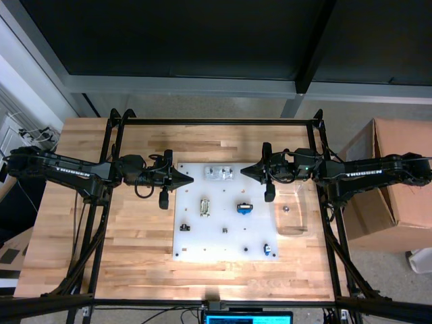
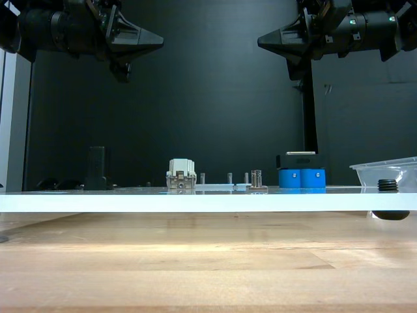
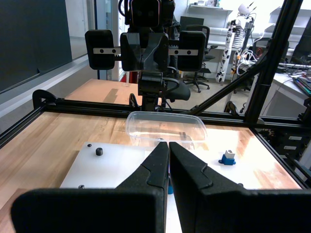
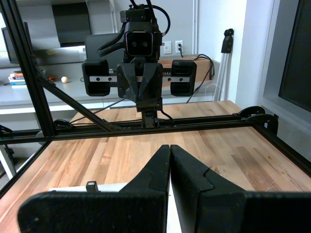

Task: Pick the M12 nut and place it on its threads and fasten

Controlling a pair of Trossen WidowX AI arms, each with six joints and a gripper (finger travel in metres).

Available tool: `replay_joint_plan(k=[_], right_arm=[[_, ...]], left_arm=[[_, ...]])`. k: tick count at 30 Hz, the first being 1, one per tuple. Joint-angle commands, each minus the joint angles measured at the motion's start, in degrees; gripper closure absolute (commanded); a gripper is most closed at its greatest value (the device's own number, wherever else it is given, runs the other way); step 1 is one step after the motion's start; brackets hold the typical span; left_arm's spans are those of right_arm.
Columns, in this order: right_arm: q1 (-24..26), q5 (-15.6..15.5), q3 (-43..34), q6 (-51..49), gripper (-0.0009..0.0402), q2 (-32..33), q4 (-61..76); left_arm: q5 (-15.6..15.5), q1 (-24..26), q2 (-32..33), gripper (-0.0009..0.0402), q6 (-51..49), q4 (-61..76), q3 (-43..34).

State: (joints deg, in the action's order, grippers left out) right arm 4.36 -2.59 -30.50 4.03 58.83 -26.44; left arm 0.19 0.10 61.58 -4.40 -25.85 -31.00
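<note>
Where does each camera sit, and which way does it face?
High: above the near edge, looking down on the white board; left tool and right tool, both shut, hang over its far part; the nut lies free in the clear tray.
Low: table-top height, looking level; both tools overhead, stud bare.
Left wrist: past its own tool toward the right arm.
Right wrist: past its own tool toward the left arm.
Shared: wrist views face each other.
</note>
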Motion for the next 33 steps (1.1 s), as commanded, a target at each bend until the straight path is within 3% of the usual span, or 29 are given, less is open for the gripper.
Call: replay_joint_plan(k=[1,31,33], right_arm=[[0.0,0.0,0.0,0.0,0.0393,0.0,0.0],[0.0,0.0,0.0,0.2,0.0393,0.0,-0.4],[0.0,-1.7,0.0,-0.1,0.0393,-0.3,0.6]], left_arm=[[0.0,0.0,0.0,0.0393,0.0,0.0,0.0],[0.0,0.0,0.0,0.0393,0.0,0.0,0.0],[0.0,0.0,0.0,0.0393,0.0,0.0,0.0]])
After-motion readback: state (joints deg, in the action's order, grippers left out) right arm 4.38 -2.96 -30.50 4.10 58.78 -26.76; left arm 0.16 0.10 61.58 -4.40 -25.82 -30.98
